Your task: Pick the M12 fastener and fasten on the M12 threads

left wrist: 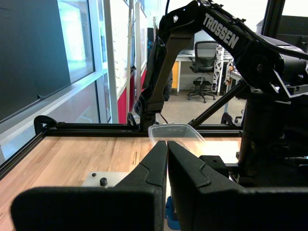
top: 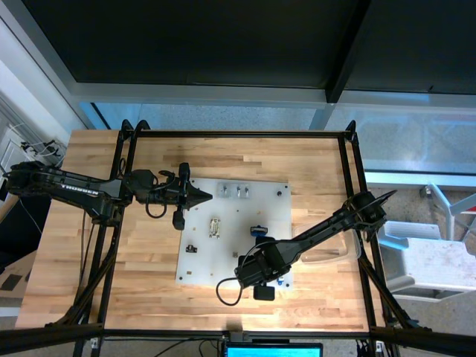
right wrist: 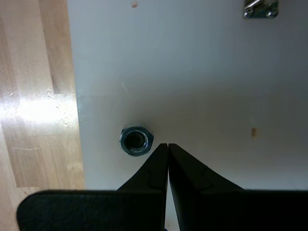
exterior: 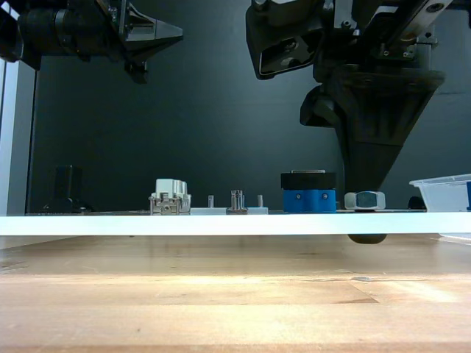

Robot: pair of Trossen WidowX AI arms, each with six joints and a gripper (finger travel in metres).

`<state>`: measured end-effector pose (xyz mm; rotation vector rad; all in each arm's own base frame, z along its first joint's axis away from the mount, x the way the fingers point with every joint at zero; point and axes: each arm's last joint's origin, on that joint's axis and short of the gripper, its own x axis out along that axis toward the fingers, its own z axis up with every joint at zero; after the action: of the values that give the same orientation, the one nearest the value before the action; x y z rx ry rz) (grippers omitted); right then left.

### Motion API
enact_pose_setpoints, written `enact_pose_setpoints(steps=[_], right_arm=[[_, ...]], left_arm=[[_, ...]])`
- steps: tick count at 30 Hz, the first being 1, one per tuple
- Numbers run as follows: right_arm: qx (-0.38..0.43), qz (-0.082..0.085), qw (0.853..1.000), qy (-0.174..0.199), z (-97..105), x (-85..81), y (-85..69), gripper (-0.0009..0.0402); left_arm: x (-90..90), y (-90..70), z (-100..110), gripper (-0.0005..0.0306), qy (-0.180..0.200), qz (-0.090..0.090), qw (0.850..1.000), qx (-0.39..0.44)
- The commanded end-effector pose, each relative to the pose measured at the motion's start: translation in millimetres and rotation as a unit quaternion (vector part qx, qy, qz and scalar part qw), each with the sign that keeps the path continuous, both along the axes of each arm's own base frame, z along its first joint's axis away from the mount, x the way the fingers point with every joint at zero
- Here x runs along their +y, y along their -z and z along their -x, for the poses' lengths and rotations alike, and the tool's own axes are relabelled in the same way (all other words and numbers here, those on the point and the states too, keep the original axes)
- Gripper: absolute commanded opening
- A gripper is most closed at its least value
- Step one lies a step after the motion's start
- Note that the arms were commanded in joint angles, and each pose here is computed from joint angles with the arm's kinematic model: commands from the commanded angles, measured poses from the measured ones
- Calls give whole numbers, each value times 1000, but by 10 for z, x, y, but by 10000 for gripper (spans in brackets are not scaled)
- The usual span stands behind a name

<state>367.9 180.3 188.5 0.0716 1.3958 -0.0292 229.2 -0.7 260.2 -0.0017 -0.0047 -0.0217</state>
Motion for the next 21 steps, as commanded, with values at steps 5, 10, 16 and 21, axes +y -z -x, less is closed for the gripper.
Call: enact_pose_setpoints(steps=[5, 10, 16, 21], right_arm=[[17, -42, 999, -13, 7, 31, 6, 0], [58, -126, 989, -54, 40, 76, -9, 0], [57, -123, 989, -52, 45, 71, -21, 0], [35, -88, 995, -43, 31, 49, -52, 0]], left_arm=[[0, 0, 0, 0, 0, 0, 1000, 0], [0, 0, 0, 0, 0, 0, 1000, 0], [0, 0, 0, 0, 0, 0, 1000, 0], [1, 0, 0, 0, 0, 0, 1000, 0]])
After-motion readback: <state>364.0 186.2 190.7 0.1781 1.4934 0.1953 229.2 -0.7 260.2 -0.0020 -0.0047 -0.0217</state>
